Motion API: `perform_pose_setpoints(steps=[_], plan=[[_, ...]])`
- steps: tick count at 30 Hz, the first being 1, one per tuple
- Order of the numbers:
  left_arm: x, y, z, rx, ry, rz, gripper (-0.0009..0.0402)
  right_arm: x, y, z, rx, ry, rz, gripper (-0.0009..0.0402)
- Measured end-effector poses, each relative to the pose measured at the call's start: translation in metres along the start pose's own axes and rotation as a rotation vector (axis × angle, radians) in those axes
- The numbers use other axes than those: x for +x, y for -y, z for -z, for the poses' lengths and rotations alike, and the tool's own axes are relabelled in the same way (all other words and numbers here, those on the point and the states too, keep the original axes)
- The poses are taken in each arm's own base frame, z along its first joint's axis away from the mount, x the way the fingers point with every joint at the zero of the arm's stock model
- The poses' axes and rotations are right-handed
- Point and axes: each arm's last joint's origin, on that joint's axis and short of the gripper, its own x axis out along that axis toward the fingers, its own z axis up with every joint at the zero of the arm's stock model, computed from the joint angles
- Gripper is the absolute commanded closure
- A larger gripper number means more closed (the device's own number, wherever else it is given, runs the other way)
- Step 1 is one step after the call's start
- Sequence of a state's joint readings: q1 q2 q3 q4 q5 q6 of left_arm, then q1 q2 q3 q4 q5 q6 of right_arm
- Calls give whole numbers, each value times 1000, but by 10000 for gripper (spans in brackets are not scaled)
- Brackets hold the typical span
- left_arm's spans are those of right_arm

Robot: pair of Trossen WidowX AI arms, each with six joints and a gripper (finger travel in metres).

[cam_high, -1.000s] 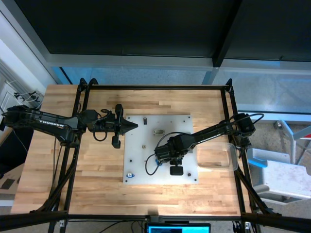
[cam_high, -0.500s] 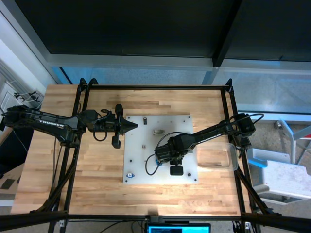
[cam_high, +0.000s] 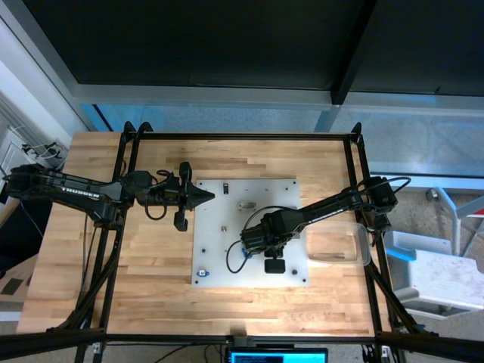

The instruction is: Pick the 16mm cylinder and place it in the taskboard

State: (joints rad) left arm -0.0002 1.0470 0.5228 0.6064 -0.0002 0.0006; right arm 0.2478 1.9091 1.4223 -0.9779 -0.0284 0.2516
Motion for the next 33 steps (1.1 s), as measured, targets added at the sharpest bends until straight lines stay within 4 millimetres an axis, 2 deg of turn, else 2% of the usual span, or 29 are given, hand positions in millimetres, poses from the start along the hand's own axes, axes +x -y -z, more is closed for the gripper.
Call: perform_pose_setpoints(steps=[11,33], plan=[[0,0,0,0,0,0,393,-9,-1,3,-11,13,-4,222],[0,0,0,0,0,0,393,-51,3,21,-34,60,-14,222]])
